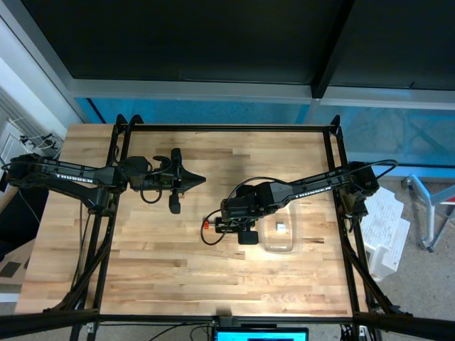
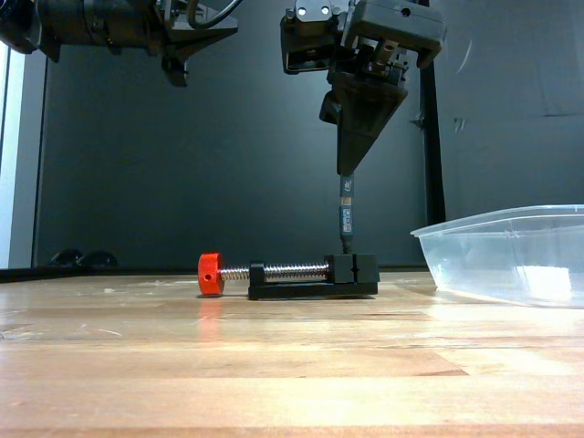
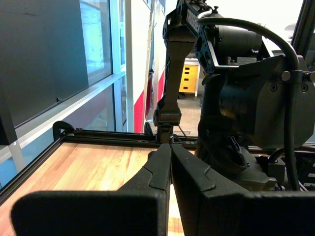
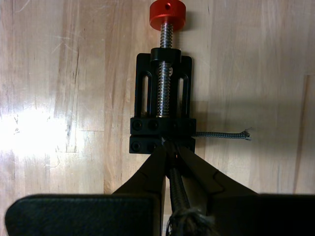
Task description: Pick the usb-c connector and install on the hub
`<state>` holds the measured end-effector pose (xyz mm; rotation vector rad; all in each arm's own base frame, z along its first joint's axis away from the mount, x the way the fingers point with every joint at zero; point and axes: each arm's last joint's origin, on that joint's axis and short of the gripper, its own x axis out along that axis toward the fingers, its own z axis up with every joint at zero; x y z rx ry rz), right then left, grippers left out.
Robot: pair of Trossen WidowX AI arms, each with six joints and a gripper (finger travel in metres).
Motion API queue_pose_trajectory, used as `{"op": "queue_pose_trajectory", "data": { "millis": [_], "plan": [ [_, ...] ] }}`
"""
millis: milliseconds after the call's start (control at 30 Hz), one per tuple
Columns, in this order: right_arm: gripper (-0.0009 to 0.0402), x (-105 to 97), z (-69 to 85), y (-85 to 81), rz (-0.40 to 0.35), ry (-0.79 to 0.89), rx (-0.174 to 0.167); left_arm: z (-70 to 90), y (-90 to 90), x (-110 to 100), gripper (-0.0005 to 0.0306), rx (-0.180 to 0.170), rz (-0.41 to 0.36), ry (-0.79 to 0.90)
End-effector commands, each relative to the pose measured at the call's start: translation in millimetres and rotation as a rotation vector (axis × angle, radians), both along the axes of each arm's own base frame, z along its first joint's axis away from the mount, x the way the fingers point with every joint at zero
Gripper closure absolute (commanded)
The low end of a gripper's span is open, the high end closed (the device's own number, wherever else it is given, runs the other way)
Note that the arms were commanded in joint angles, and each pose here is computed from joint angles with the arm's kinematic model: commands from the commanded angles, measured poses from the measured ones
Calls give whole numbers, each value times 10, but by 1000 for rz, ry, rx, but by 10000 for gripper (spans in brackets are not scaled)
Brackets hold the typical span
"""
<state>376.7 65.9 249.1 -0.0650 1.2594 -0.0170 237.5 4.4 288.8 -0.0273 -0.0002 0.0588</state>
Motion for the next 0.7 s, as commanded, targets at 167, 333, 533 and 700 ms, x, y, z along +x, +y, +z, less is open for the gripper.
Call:
{"op": "queue_pose_trajectory", "data": {
  "millis": [167,333,533,700],
  "plan": [
    [393,-1,-17,-4,-1,0,-2,1,0,0,300,0,0,0],
    [393,-1,-22,-8,0,1,-2,1,1,0,300,0,0,0],
    [393,-4,-15,-17,0,0,-2,1,1,0,300,0,0,0],
    [393,-5,-9,-17,0,1,-2,1,1,0,300,0,0,0]
  ]
}}
